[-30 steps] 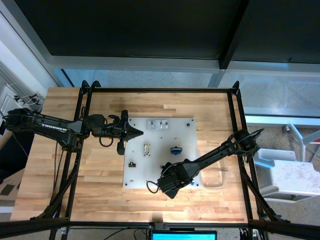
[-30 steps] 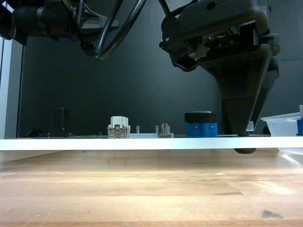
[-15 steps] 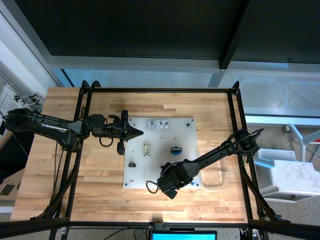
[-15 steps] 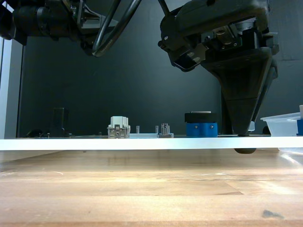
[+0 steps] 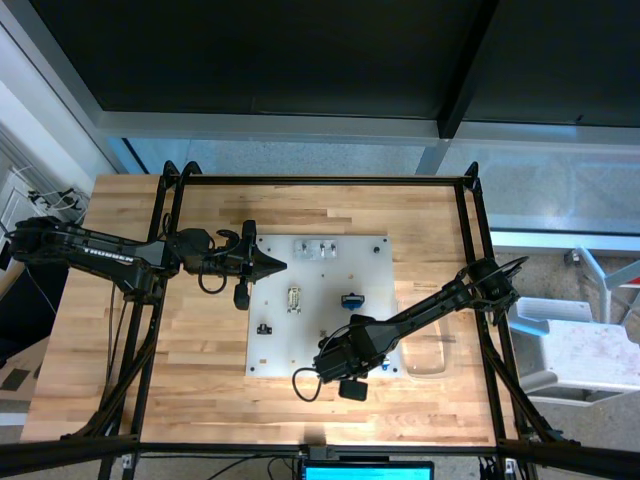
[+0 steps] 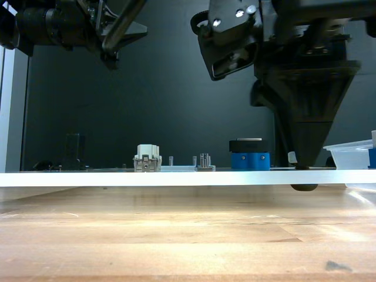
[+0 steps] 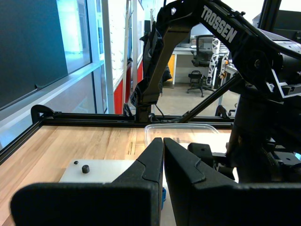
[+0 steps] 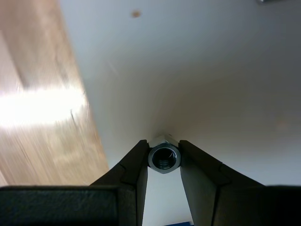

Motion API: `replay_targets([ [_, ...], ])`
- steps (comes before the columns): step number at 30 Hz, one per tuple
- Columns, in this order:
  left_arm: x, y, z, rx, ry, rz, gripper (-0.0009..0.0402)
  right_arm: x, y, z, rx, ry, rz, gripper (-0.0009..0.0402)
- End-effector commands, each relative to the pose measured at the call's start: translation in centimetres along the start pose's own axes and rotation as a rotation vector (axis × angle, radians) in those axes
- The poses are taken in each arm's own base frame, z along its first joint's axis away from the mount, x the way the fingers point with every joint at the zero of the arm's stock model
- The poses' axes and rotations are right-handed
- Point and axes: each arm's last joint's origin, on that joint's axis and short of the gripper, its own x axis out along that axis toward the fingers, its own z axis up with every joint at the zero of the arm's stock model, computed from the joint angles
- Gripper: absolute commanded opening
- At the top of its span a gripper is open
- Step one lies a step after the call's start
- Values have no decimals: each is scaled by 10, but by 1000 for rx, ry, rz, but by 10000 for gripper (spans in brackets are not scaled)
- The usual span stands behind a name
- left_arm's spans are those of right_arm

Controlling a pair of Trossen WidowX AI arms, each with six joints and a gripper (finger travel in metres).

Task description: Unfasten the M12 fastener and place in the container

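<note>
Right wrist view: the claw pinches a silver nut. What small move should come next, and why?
Probably a twist to unscrew it: the right claw grips the silver nut low against the white board, not lifted. The left claw hovers shut at the board's far left edge.

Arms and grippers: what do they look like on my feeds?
Left arm and right arm are black and jointed, with looped black cables at the wrists; the right shows white TROSSEN lettering. The left gripper, over the board's far left edge, and the right gripper, at its near edge, have black fingers tapering to points.
</note>
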Motion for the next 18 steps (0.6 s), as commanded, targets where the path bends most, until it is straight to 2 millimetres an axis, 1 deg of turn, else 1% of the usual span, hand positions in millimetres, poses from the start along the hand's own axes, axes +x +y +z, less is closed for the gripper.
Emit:
replay_targets([
  [1,0,0,0,0,1,0,0,0,0,0,-175,4,-2,4],
  [9,0,0,0,0,0,0,0,-1,0,0,-646,-3,0,4],
  [16,0,0,0,0,0,0,0,-1,-1,0,-929,-3,-1,4],
  [18,0,0,0,0,0,0,0,-1,-1,0,-978,-3,-1,4],
])
